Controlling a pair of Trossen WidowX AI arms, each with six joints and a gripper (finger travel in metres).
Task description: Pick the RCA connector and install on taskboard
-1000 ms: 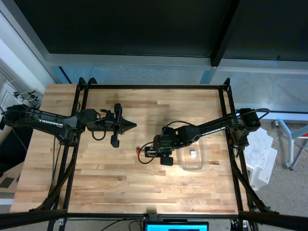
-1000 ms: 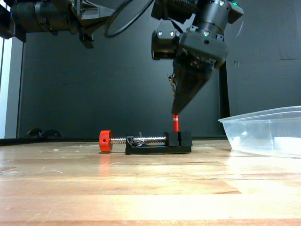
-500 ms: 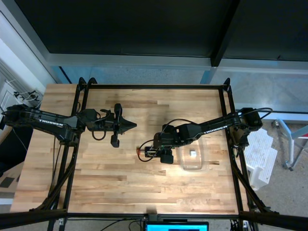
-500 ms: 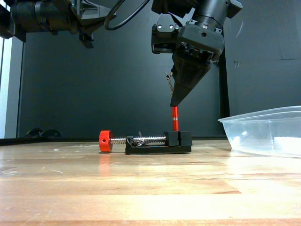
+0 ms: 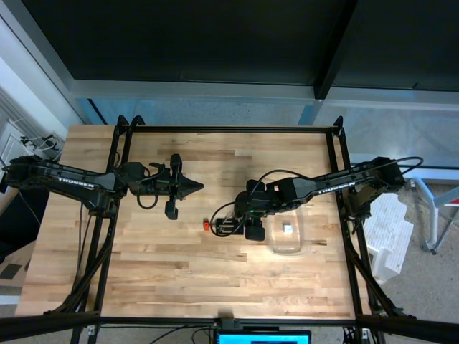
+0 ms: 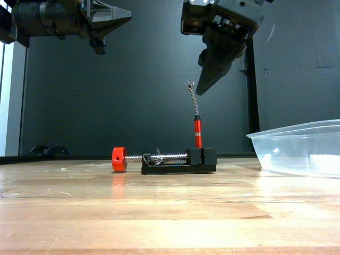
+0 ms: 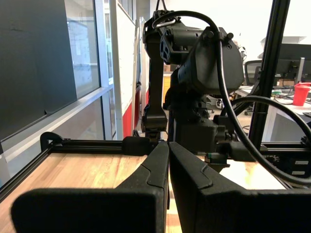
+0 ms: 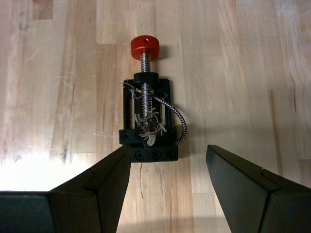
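Our right tool point(image 6: 202, 87) hangs wide above the block point(image 6: 179, 164). The wire tail on the upright plug point(image 6: 197, 132) could snag us and tip it. Our left tool point(image 5: 197, 188), pinched closed, waits at left.

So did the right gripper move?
Yes. The right gripper rose, fingers open, clear of the RCA connector standing on the taskboard. The left gripper hangs high at left, fingers shut.

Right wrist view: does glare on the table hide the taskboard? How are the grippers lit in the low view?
Right wrist view: a white glare patch washes out the table near one jaw of the open right gripper; the taskboard is clear of it. Low view: the right gripper above the taskboard and the shut left gripper, high at the left, are near-silhouettes.
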